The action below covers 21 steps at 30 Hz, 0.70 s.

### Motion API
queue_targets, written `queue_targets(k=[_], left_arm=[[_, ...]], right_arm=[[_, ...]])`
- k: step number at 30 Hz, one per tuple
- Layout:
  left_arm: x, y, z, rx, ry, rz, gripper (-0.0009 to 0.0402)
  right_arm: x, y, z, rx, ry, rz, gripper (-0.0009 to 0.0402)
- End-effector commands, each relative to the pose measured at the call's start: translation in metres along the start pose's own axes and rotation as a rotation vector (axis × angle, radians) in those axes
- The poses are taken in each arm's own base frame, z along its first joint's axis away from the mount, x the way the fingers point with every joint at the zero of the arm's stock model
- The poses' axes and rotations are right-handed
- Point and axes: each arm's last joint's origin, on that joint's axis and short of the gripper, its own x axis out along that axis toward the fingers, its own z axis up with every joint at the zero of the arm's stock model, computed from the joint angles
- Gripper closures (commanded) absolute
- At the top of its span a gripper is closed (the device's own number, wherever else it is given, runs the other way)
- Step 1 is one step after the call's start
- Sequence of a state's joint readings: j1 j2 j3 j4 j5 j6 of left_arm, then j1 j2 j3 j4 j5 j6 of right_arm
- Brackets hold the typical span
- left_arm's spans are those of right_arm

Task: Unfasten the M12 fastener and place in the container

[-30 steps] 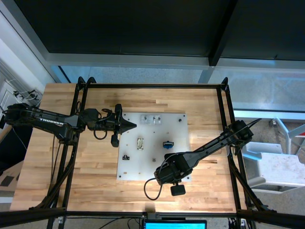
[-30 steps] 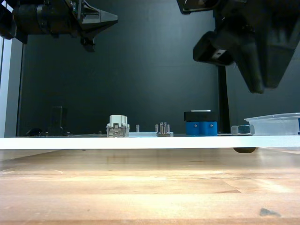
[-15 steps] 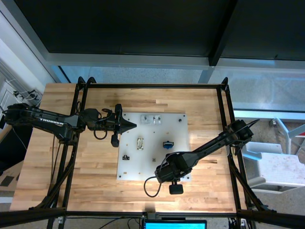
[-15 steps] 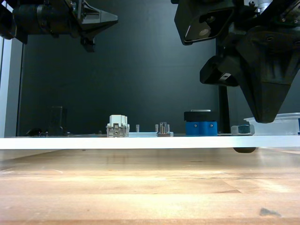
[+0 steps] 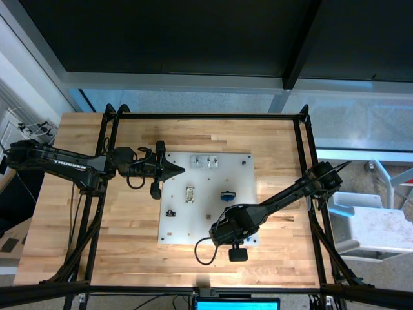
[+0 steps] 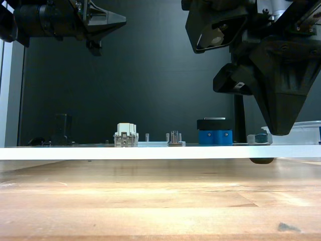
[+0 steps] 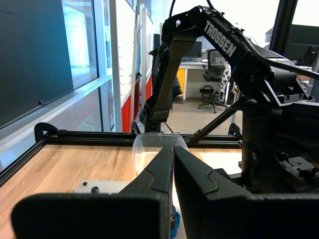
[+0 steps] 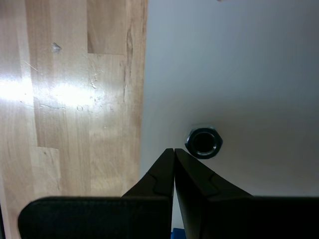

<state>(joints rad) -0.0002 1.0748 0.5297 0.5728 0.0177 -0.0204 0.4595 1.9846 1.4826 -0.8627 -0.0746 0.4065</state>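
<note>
The small silver M12 nut (image 8: 203,142) lies flat on the white board (image 8: 239,74) near its edge, with a dark centre. It also shows low on the board as the nut (image 6: 259,138), with no ribs visible beneath it. I cannot tell whether it is on its stud. My right gripper (image 8: 174,150) is shut and empty, its tips just beside the nut, not around it. That right gripper (image 6: 281,131) hangs close above the board, and the right gripper (image 5: 224,234) hides the nut from above. The clear container (image 6: 307,131) stands behind. The left gripper (image 5: 175,170) is shut and raised at the board's far left.
On the board (image 5: 193,219) stand a blue-and-black block (image 6: 215,132), a white connector (image 6: 126,135) and a small silver post (image 6: 174,137). The black frame rails (image 5: 206,116) run around the wooden table (image 5: 97,219). The container (image 7: 147,148) shows beyond the left fingertips.
The right gripper has come down towards the board and shifted slightly towards the near edge, ending with its shut tips beside the nut. The left arm has not moved.
</note>
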Motion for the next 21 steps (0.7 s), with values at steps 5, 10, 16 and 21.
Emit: queue_targets(k=[5,10,16,21], left_arm=[[0.000,0.000,0.000,0.000,0.000,0.000,0.0393],[0.000,0.000,0.000,0.000,0.000,0.000,0.0393],[0.000,0.000,0.000,0.000,0.000,0.000,0.0393],[0.000,0.000,0.000,0.000,0.000,0.000,0.0393]], right_arm=[[0.004,-0.002,-0.002,-0.001,0.011,-0.008,0.0393],[0.000,-0.007,-0.004,0.034,-0.022,-0.164,0.0393],[-0.020,-0.013,-0.007,0.095,-0.088,-0.365,0.0393],[-0.025,-0.012,-0.009,0.097,-0.065,-0.303,0.0393]])
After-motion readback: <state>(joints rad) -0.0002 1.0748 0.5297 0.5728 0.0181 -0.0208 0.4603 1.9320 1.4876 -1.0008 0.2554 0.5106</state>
